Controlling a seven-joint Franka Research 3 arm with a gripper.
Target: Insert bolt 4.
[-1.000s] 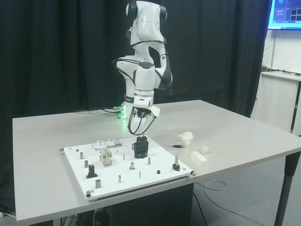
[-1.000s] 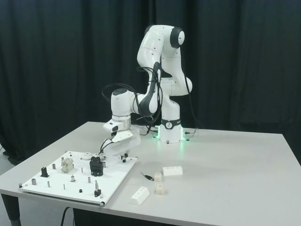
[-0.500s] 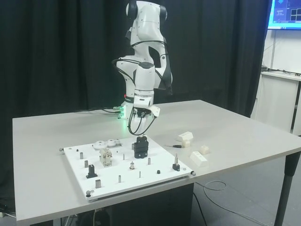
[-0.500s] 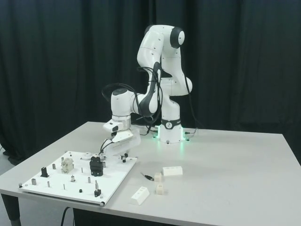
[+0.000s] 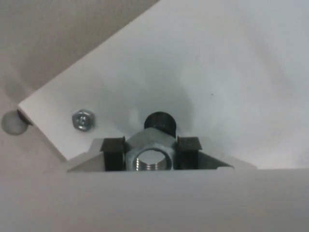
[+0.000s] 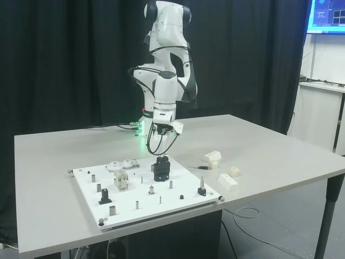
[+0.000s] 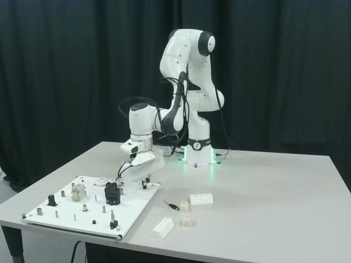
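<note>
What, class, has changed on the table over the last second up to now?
Nothing visibly changed. The gripper stays low over the white board, shut on a threaded metal part, and the small white blocks beside the board lie as before.

You have two room cameras standing well back, each facing the arm from a different side of the grey table (both share the white board), while the wrist camera looks down very near it.
</note>
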